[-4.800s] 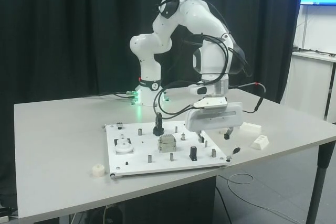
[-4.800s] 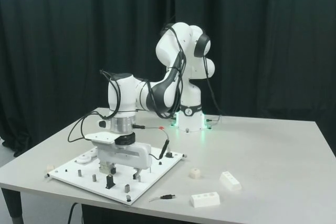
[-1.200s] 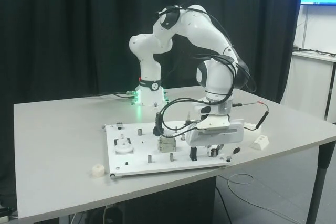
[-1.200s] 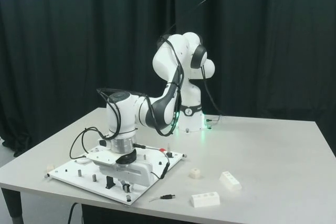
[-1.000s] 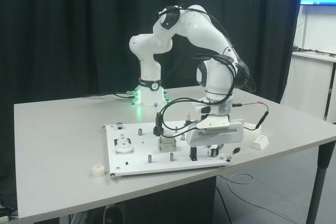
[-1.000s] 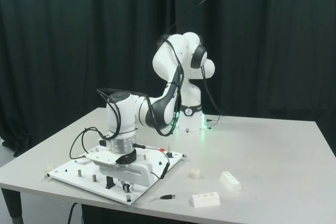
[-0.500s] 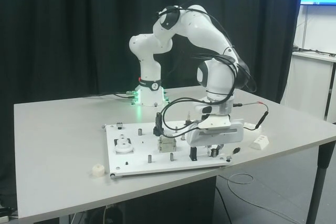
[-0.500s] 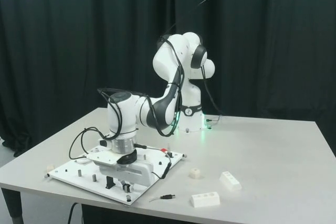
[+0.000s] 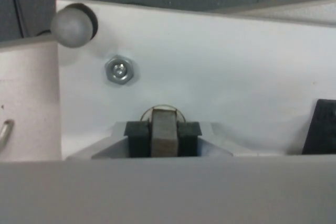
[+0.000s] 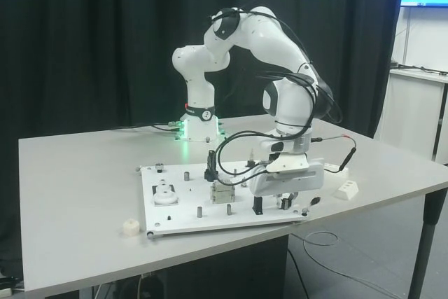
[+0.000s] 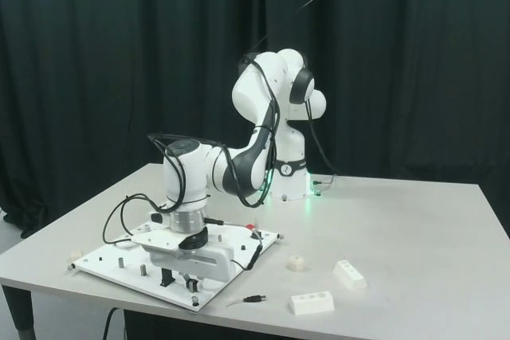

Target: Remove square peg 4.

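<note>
Black curtains hang behind the grey surface [image 10: 77, 173] where the white arm [image 10: 269, 40] bends low over a white board [image 10: 182, 208] near the surface's front edge. Its end effector [image 9: 164, 139] is down at the board's corner, black fingers [image 9: 136, 139] clamped against both sides of square peg 4 [image 9: 164, 136], a grey peg standing upright in the board. In the wrist view a hex nut [image 9: 121, 71] and a grey round knob [image 9: 71, 20] sit on the board just beyond the peg. A black upright block [image 10: 257, 205] stands on the board beside the end effector, and other small pegs dot the board. Off the board lie white blocks [image 11: 312, 302] and a small white ring [image 10: 130, 227], well apart. Green light [image 10: 183, 131] glows at the arm's base.
</note>
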You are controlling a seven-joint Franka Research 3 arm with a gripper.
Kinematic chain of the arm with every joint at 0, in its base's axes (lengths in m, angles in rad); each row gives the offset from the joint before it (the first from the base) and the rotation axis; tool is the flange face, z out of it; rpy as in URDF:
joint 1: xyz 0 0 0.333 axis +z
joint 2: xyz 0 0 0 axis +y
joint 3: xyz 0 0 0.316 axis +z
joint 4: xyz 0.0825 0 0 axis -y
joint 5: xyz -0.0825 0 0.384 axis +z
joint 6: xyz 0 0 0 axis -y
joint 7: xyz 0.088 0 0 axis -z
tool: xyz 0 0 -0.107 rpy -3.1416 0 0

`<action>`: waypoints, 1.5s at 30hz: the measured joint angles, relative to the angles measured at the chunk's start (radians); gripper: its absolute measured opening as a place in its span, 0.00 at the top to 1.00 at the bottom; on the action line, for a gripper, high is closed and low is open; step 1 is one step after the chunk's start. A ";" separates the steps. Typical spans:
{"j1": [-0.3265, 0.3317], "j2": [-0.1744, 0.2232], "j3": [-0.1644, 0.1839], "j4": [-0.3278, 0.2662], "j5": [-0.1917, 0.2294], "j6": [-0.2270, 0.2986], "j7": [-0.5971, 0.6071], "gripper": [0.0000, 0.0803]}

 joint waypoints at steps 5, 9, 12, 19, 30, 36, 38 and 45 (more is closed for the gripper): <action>-0.001 0.000 0.001 0.000 0.000 0.000 0.006 0.87; -0.001 0.000 0.001 0.001 0.000 0.000 0.032 0.87; -0.001 0.000 0.001 0.001 0.000 0.000 0.051 0.87; -0.001 0.000 0.001 0.001 0.000 -0.001 0.113 0.88; -0.004 -0.006 0.001 0.014 0.000 -0.025 0.167 0.88; -0.004 -0.006 0.001 0.014 0.000 -0.027 0.174 0.88; -0.004 -0.006 0.001 0.014 0.000 -0.027 0.174 0.88; -0.004 -0.006 0.001 0.014 0.000 -0.027 0.169 0.88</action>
